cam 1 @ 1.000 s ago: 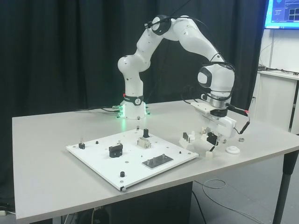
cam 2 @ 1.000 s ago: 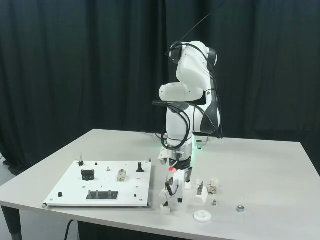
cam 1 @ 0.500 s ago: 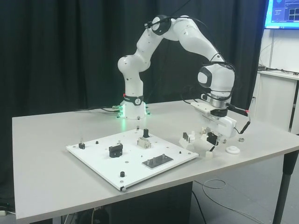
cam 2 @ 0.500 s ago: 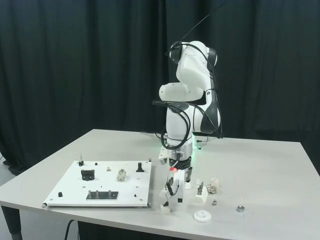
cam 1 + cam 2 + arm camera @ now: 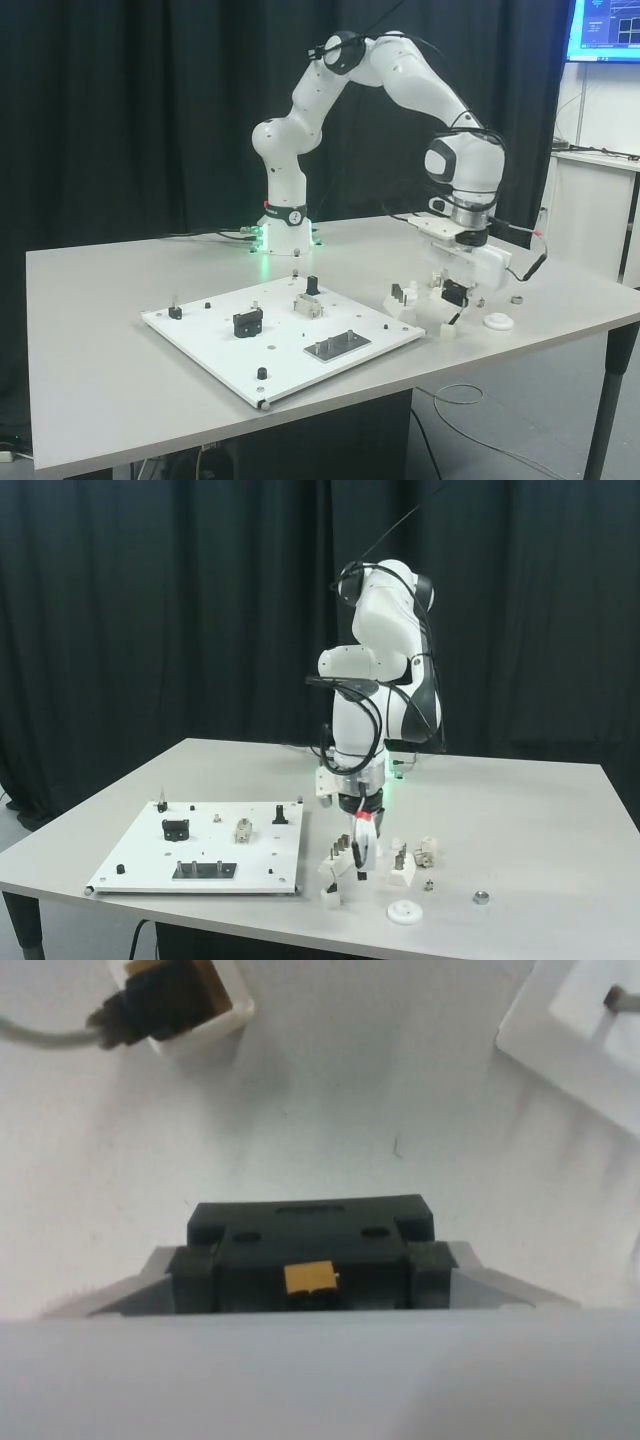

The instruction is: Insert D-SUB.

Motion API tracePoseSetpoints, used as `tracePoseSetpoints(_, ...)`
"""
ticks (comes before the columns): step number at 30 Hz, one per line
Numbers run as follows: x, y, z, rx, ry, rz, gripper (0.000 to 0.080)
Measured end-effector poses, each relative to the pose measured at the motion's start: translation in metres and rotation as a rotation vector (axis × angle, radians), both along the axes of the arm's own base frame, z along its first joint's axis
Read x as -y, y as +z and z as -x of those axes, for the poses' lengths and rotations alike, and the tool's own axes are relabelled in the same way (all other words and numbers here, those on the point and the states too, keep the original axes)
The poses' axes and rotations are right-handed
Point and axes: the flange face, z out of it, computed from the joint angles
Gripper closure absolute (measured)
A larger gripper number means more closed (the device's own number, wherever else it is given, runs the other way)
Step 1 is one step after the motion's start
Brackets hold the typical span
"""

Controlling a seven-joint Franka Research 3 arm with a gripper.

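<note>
The hand [image 5: 457, 297] hung just above the grey desk [image 5: 100, 300], beside the white board's [image 5: 200, 335] near corner, and was clamped on the black D-SUB connector [image 5: 311, 1257] — in the wrist view the connector sat squarely between the fingers, clear of the desk. A small white holder [image 5: 447, 329] stood on the desk just below it — a white gear [image 5: 497, 322] lay close by.
</note>
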Motion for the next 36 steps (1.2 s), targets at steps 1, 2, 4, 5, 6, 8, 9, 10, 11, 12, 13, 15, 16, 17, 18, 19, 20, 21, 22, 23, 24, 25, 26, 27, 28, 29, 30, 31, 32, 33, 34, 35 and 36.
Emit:
tracePoseSetpoints(1,0.000,0.002,0.000,0.000,0.014,0.004,0.0416)
tracePoseSetpoints(2,0.001,0.004,0.000,0.000,0.027,0.008,0.0416)
tracePoseSetpoints(4,0.002,0.008,0.000,-0.004,0.059,0.018,0.0416)
tracePoseSetpoints(5,0.003,0.010,0.001,-0.006,0.076,0.022,0.0416)
tracePoseSetpoints(6,0.003,0.012,0.001,-0.008,0.093,0.027,0.0416)
tracePoseSetpoints(8,0.005,0.017,0.001,-0.013,0.128,0.036,0.0416)
tracePoseSetpoints(9,0.006,0.020,0.002,-0.016,0.148,0.041,0.0416)
tracePoseSetpoints(10,0.008,0.022,0.002,-0.019,0.169,0.046,0.0416)
tracePoseSetpoints(11,0.009,0.024,0.002,-0.024,0.193,0.051,0.0416)
tracePoseSetpoints(12,0.011,0.026,0.003,-0.028,0.217,0.054,0.0416)
tracePoseSetpoints(13,0.012,0.028,0.003,-0.032,0.239,0.057,0.0416)
tracePoseSetpoints(15,0.016,0.031,0.004,-0.042,0.289,0.061,0.0416)
tracePoseSetpoints(16,0.019,0.032,0.004,-0.047,0.312,0.061,0.0416)
tracePoseSetpoints(17,0.021,0.033,0.005,-0.052,0.336,0.062,0.0416)
tracePoseSetpoints(18,0.024,0.034,0.005,-0.058,0.361,0.062,0.0416)
tracePoseSetpoints(19,0.027,0.035,0.006,-0.064,0.385,0.063,0.0416)
tracePoseSetpoints(20,0.029,0.036,0.006,-0.070,0.410,0.064,0.0416)
tracePoseSetpoints(21,0.032,0.037,0.007,-0.076,0.435,0.065,0.0416)
tracePoseSetpoints(22,0.035,0.037,0.008,-0.082,0.462,0.067,0.0416)
tracePoseSetpoints(23,0.038,0.038,0.008,-0.089,0.486,0.069,0.0416)
tracePoseSetpoints(24,0.041,0.038,0.009,-0.095,0.510,0.071,0.0416)
tracePoseSetpoints(25,0.044,0.039,0.010,-0.101,0.537,0.074,0.0416)
tracePoseSetpoints(26,0.047,0.039,0.012,-0.108,0.564,0.076,0.0416)
tracePoseSetpoints(27,0.050,0.039,0.013,-0.115,0.593,0.077,0.0416)
tracePoseSetpoints(28,0.052,0.039,0.015,-0.121,0.618,0.078,0.0416)
tracePoseSetpoints(29,0.055,0.039,0.017,-0.129,0.653,0.079,0.0416)
tracePoseSetpoints(30,0.057,0.039,0.019,-0.136,0.681,0.079,0.0416)
tracePoseSetpoints(31,0.060,0.039,0.021,-0.144,0.709,0.079,0.0416)
tracePoseSetpoints(32,0.063,0.039,0.023,-0.151,0.733,0.079,0.0416)
tracePoseSetpoints(33,0.066,0.039,0.025,-0.159,0.756,0.078,0.0416)
tracePoseSetpoints(34,0.069,0.038,0.028,-0.167,0.780,0.078,0.0416)
tracePoseSetpoints(35,0.072,0.039,0.030,-0.174,0.806,0.079,0.0416)
tracePoseSetpoints(36,0.075,0.039,0.032,-0.182,0.830,0.079,0.0416)
